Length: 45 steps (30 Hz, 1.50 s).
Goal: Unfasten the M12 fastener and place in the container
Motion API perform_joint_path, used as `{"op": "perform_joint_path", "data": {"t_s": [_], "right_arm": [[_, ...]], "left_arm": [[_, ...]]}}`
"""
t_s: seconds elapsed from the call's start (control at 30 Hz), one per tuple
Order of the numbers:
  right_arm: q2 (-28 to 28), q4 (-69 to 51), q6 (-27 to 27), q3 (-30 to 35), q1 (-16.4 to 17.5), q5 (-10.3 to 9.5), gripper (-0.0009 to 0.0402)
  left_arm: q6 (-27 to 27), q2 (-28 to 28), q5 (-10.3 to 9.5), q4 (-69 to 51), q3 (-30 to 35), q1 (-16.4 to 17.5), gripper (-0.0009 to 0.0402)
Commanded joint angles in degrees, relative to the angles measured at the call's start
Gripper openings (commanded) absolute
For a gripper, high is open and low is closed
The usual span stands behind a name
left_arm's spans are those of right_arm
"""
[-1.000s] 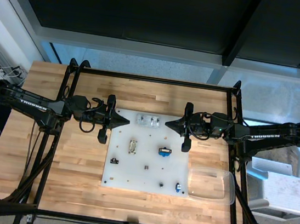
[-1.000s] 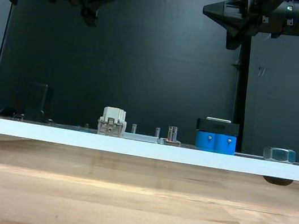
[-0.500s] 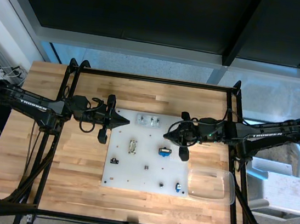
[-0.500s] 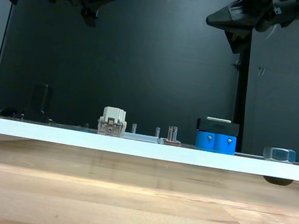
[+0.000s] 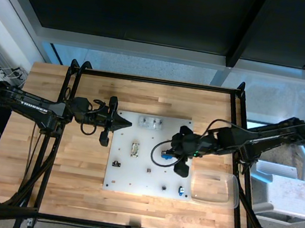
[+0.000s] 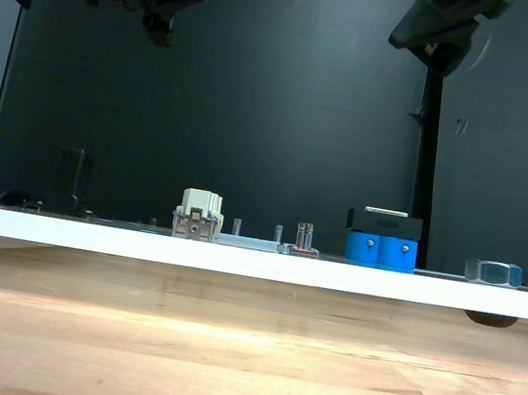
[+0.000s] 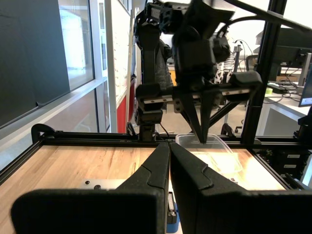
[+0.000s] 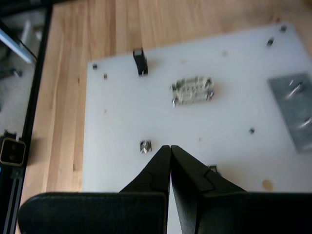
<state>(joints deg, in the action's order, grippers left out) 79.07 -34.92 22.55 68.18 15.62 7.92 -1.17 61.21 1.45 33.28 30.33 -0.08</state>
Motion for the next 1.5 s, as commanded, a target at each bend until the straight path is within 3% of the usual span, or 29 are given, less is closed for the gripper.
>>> {"op": "perform_joint_path", "data": {"t_s": [0.03, 0.63, 0.7, 0.83, 1.0, 1.13, 1.5], "right_arm": [[3.9, -4.7, 2.4, 4.5, 1.1, 0.07, 0.0000], [22.9, -30.5, 20.7, 27.3, 5.9, -0.48, 0.0000], [23.9, -31.1, 23.2, 28.3, 6.4, -0.83, 0.0000], [25.9, -32.0, 26.2, 29.8, 7.6, -4.72, 0.0000], [29.1, -33.0, 30.4, 30.6, 9.2, -5.18, 0.0000], [31.3, -33.1, 32.7, 30.6, 10.2, -7.04, 0.0000], [33.9, -32.4, 34.9, 30.6, 12.1, -5.95, 0.0003]], "left_arm": [[0.0, 0.0, 0.02, 0.0, 0.0, 0.0, 0.0000], [0.0, 0.0, 0.02, 0.0, 0.0, 0.0, 0.0000], [0.0, 0.0, 0.00, 0.0, 0.0, 0.0, 0.0000], [0.0, 0.0, 0.02, 0.0, 0.0, 0.0, 0.0000], [0.0, 0.0, 0.02, 0.0, 0.0, 0.0, 0.0000], [0.0, 0.0, 0.00, 0.0, 0.0, 0.0, 0.0000], [0.0, 0.0, 0.02, 0.0, 0.0, 0.0, 0.0000]]}}
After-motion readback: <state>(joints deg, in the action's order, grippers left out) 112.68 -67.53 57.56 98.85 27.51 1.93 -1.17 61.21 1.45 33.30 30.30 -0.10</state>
